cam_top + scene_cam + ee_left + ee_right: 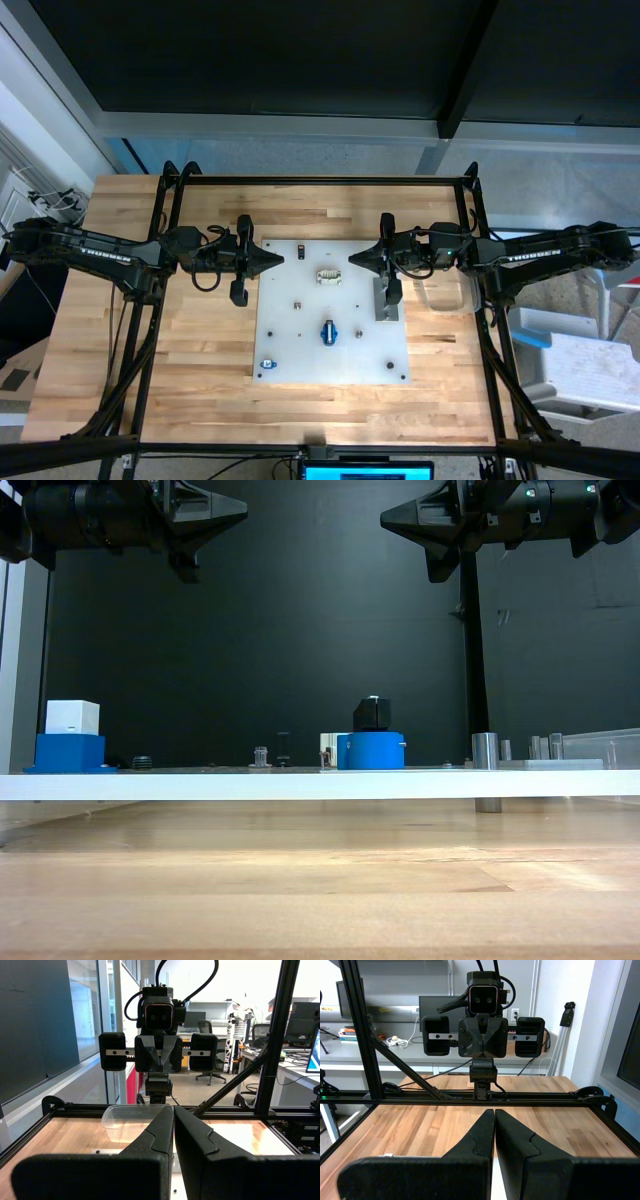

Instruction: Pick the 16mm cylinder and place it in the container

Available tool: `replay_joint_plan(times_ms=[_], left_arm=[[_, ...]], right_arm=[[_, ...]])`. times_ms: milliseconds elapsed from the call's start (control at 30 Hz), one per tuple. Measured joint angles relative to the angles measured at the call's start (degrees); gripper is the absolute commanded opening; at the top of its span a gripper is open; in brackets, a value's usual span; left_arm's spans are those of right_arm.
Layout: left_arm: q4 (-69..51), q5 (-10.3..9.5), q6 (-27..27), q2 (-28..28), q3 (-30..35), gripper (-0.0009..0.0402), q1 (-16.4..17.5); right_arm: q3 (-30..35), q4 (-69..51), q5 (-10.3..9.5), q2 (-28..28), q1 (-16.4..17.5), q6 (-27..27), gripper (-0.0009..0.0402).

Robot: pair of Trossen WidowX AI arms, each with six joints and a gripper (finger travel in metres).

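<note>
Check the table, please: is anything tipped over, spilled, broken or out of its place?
Nothing stands out. What stands on the white board looks upright, and the clear tub sits flat beside it. The left gripper and right gripper hang above the board, jaws shut, holding nothing.

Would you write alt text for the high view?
Over a white task board on a wooden table, the shut left gripper and shut right gripper face each other; a clear plastic tub sits right of the board.
</note>
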Motion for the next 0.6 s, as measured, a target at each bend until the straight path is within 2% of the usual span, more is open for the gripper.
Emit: replay_joint_plan(times_ms=[600], left_arm=[[0.0, 0.0, 0.0, 0.0, 0.0, 0.0, 0.0]], right_arm=[[0.0, 0.6, 0.0, 0.0, 0.0, 0.0, 0.0]])
